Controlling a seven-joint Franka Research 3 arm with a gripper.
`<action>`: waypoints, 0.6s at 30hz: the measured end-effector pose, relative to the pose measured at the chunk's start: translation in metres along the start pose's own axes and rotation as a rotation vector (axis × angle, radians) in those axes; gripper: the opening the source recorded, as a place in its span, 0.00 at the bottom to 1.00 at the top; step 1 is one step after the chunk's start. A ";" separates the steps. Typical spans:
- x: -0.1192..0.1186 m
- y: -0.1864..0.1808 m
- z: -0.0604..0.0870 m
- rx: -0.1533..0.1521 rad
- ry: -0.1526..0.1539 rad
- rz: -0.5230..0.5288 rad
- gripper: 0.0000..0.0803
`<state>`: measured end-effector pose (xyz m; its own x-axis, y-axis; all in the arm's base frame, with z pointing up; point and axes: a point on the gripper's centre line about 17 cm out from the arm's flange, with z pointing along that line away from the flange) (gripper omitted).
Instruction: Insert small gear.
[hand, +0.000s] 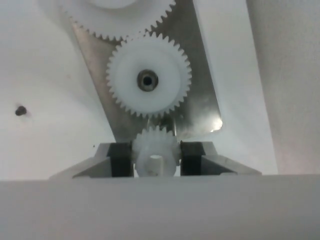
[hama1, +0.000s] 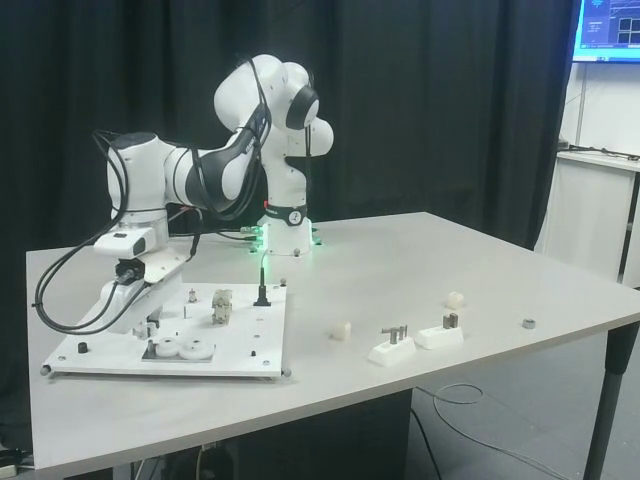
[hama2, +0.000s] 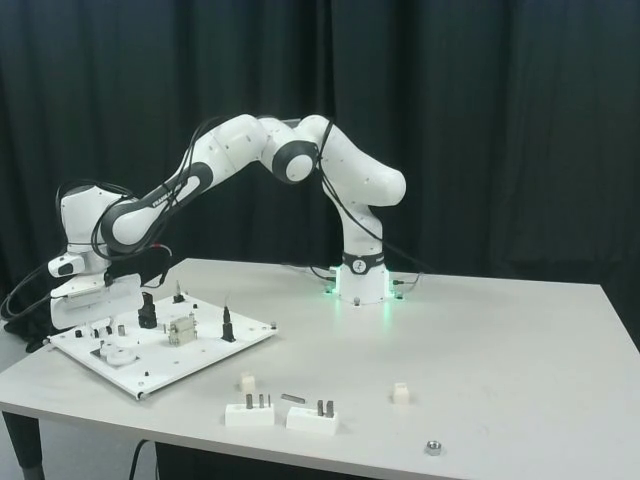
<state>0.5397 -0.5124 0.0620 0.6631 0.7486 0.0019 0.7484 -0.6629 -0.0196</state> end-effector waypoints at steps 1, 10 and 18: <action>0.000 0.000 0.001 0.000 0.000 0.000 0.25; -0.001 0.001 0.005 0.003 0.004 0.004 0.25; -0.001 0.001 0.007 0.004 0.013 0.009 0.25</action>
<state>0.5395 -0.5133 0.0545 0.6697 0.7425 0.0143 0.7426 -0.6693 -0.0239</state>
